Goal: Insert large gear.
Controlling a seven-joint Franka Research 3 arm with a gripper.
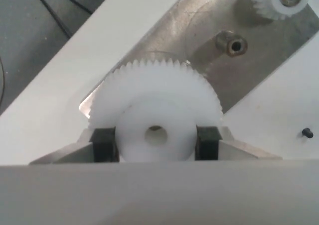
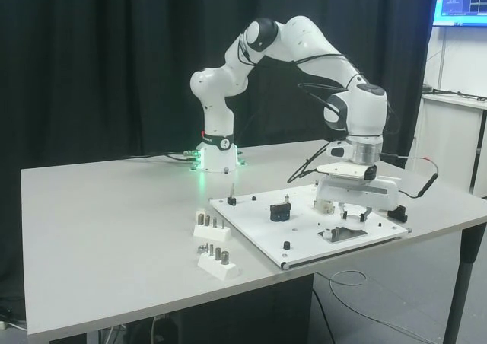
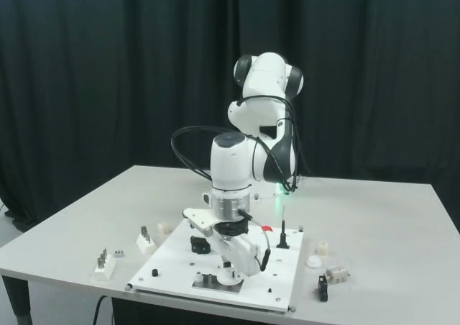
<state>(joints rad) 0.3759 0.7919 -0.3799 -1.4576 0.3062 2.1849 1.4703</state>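
- Gripping a large white gear (image 1: 155, 103), the gripper (image 1: 156, 143) has its two black finger pads (image 1: 104, 144) pressed against opposite sides of the gear's raised hub, so it is closed on the gear.
- The gear hangs just above a grey metal plate (image 1: 259, 60) set into a white board (image 2: 304, 226); whether it touches the plate cannot be told.
- In the wrist view, a short metal peg (image 1: 230, 43) stands upright on the metal plate, apart from the large gear and beyond its toothed edge.
- A smaller white gear (image 1: 284, 0) sits at the far end of the same plate, partly cut off by the picture's edge.
- The white robot arm (image 2: 304, 51) reaches from its base at the back of the grey tabletop (image 2: 106, 215), bends over, and points the gripper straight down at the board.
- In the first room view, two small white holders with metal pins (image 2: 211, 221) (image 2: 218, 262) stand on the tabletop beside the board.
- A small black block (image 2: 279, 211) sits on the board, near the gripper.
- In the second room view, a few small white and black parts (image 3: 327, 271) lie on the tabletop, off the board's other side.
- Black curtains (image 3: 108, 66) hang behind the scene.
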